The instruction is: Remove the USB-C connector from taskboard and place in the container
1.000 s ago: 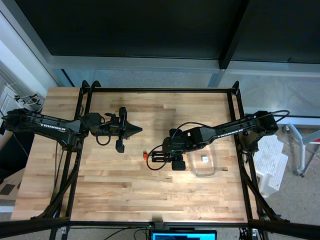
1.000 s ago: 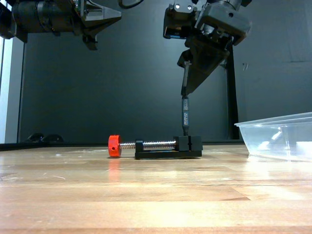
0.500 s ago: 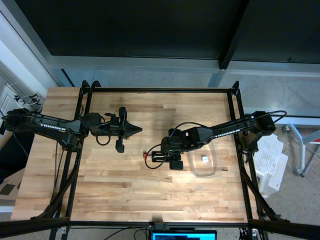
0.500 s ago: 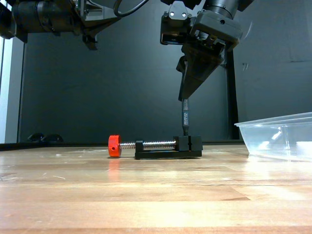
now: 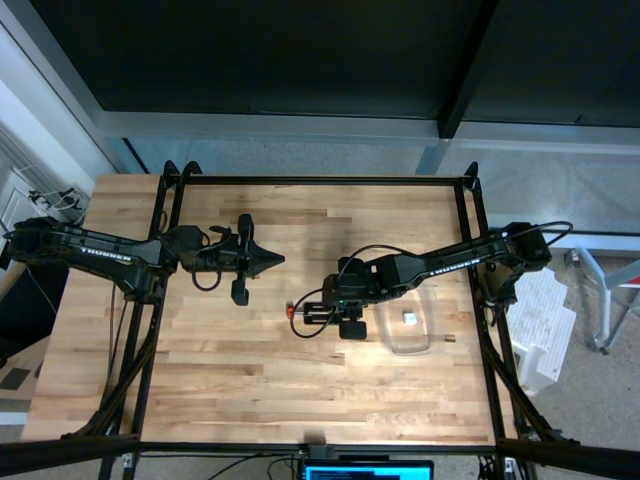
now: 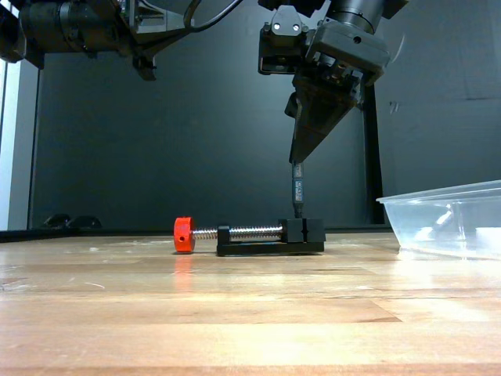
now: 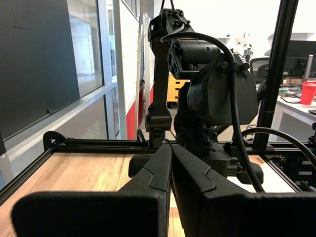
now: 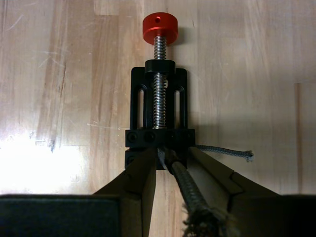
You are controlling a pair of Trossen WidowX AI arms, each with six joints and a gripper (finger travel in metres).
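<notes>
- USB-C connector point(image 6: 297, 192) stands upright in the taskboard point(image 6: 270, 235), its markings unreadable; the container point(image 6: 470, 205) sits well apart.
- Right gripper point(image 8: 172, 151) straddles the connector's top, fingers slightly parted, not clamping.
- Left gripper point(image 7: 171, 148), fingers closed together, hangs raised and empty; the left arm point(image 5: 100, 253) reads "TROSSEN".

**Surfaces on and over the bench**

Pale wood table point(image 5: 250, 380): smooth boards, low sheen, light scuffs. Small taskboard point(image 8: 157, 129): matt black, metal by the look. Its threaded screw point(image 8: 158, 106) is bare bright steel, and the knob point(image 8: 160, 28) is satin red-orange. Dark matt USB-C connector point(image 6: 297, 190), with a rough braided cloth cord point(image 8: 192, 192). Clear glossy plastic container point(image 6: 450, 219). Over the connector, the right gripper point(image 6: 296, 159): matt black plastic, 2 fingers apart either side of the cord. High at the left, the left gripper point(image 7: 171, 148): same matt black, faintly grainy, fingers pressed together.
</notes>
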